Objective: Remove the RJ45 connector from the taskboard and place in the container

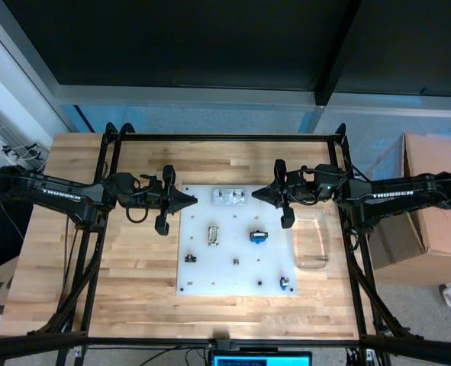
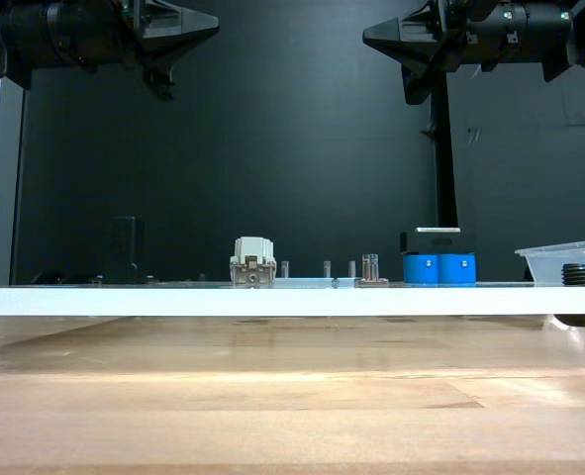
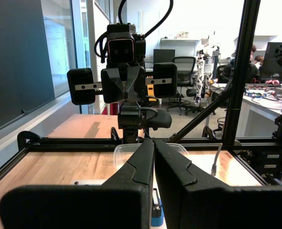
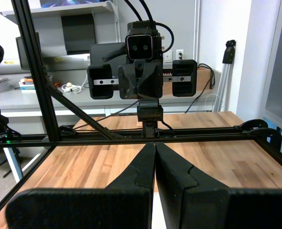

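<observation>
Wood table (image 1: 133,267) w/ white board (image 1: 210,278) at its centre. L arm (image 1: 49,191) reaches in from the left, R arm (image 1: 401,191) from the right. Both are level and high above the board, tips facing each other. Clear container (image 1: 310,266) sits on the table just beside the board's right edge. L gripper (image 1: 193,200) hangs over the board's far-left edge, fingers pressed together, nothing btwn them. R gripper (image 1: 256,192) hangs over the board's far part, near a silver fitting (image 1: 229,197), fingers likewise together, holding nothing. RJ45 (image 1: 257,233) is prob. the dark plug in the blue seat (image 2: 438,268) mid-board: upright, seated, well below both grippers; depth can't tell. Beige connector (image 1: 214,236) stands left of it.
</observation>
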### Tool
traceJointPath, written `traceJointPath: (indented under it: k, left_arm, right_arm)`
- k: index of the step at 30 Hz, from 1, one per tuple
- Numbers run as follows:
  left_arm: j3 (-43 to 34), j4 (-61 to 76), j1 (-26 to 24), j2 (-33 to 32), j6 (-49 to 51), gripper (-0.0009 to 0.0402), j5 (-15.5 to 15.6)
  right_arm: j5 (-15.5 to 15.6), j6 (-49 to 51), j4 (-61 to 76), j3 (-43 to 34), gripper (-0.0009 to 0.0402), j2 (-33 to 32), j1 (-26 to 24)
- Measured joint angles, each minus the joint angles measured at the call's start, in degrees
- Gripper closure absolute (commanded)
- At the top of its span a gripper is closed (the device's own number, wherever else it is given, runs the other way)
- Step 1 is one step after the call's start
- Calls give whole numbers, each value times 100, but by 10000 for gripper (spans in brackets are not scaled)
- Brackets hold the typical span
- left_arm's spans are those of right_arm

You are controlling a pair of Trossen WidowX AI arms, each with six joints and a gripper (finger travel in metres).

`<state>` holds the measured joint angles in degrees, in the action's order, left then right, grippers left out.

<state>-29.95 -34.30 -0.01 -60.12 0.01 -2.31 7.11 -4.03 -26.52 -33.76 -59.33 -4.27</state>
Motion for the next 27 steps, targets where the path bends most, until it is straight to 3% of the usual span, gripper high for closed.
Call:
traceJointPath:
  k: [1, 2, 4, 13, 16, 27]
  left_arm:
    - [2, 0, 0, 0, 2, 393, 0]
    - [2, 2, 0, 0, 0, 393, 0]
    - [2, 0, 0, 0, 0, 393, -2]
    - [2, 0, 0, 0, 0, 393, 0]
    - [2, 0, 0, 0, 0, 393, -2]
    - [2, 0, 0, 0, 0, 393, -2]
  right_arm:
    - [-98, 0, 0, 2, 393, 0, -4]
    - [-479, 0, 2, 0, 393, 0, 13]
    - [-710, -4, 13, 0, 393, 0, 20]
    - [-713, -15, 11, 0, 393, 0, 15]
    - [-586, -66, 212, -50, 394, 37, 22]
    - [-723, -188, 3276, -1191, 394, 116, 767]
